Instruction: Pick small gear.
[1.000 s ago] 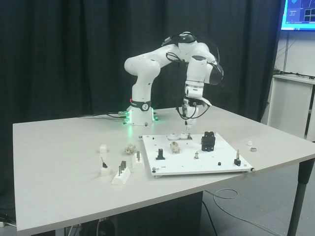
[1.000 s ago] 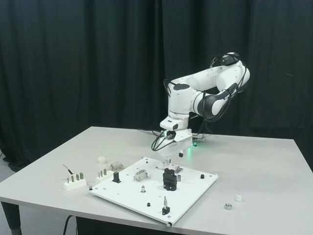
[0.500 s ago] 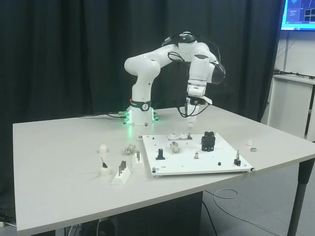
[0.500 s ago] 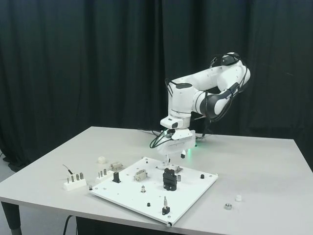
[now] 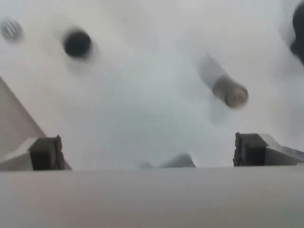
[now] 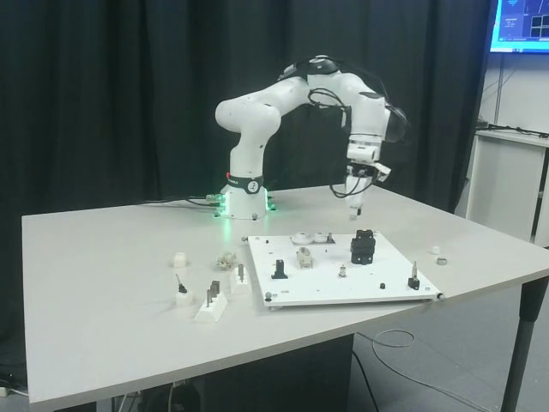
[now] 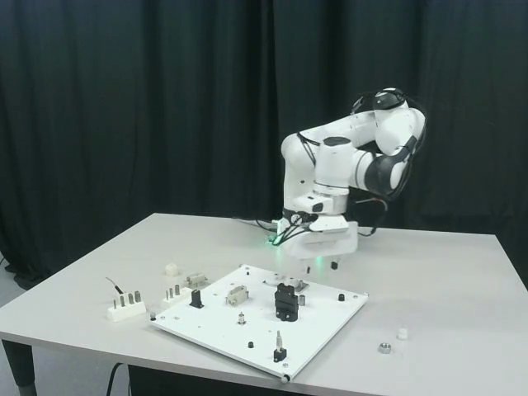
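My gripper hangs open above the back right corner of the white board, with nothing between its fingers. In the wrist view both fingertips stand wide apart over the bare board, near a black hole and a short grey peg. Two white gears lie at the board's back edge, left of the gripper. A small white round piece sits on the grey table to the right of the board, also visible from the second room camera. In that view the gripper is above the board's far side.
A black block stands on the board just below the gripper. A grey nut lies beside the small white piece. White holders with pegs and a small white cube sit left of the board. Green light glows at the arm's base.
The arm has swung to the right and risen a little, carrying the gripper from above the white gears to over the board's back right corner.
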